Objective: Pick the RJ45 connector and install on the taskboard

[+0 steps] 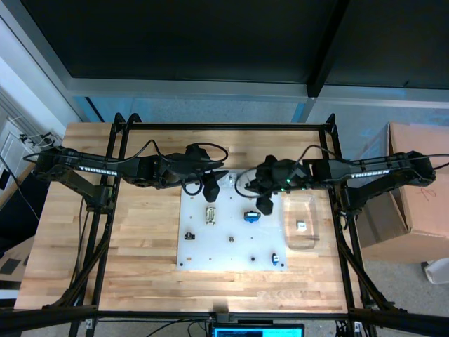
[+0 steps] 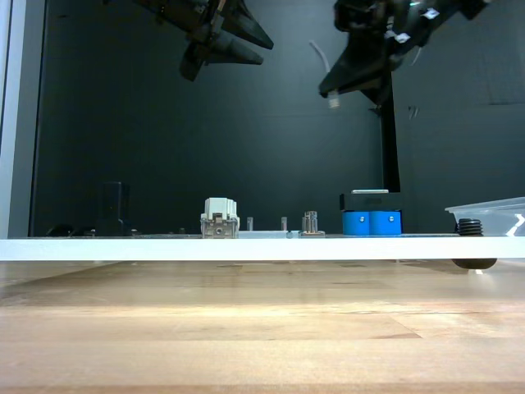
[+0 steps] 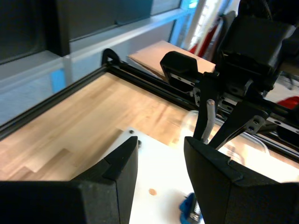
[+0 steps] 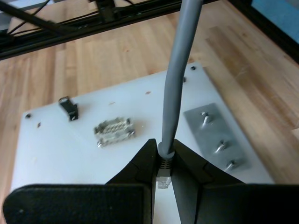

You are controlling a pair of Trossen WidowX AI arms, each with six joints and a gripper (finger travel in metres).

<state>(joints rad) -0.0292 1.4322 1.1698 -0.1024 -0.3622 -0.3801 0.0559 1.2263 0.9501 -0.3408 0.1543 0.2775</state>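
Hanging above the white taskboard point(image 1: 210, 254) on the desk point(image 1: 137, 246), the right tool point(image 4: 163, 151) is clamped on the RJ45 connector point(image 4: 163, 179), clear of any seat; the left tool point(image 3: 161, 144) hovers alongside, fingers point(image 3: 119, 165) apart.

table point(image 1: 140, 270) wood, matt | taskboard point(image 1: 210, 249) white plastic, smooth | fingers point(image 4: 189, 184) black, matt (plastic-looking) | RJ45 connector point(image 4: 163, 180) clear plastic

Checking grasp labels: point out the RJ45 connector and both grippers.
RJ45 connector point(image 4: 163, 181): right wrist view, clear plug tip, held above the board point(image 4: 70, 156).
right gripper point(image 4: 163, 147): right wrist view, between fingertips, shut on the RJ45 connector, over the board.
left gripper point(image 3: 161, 144): left wrist view, gap between open fingertips, over the board's far edge.
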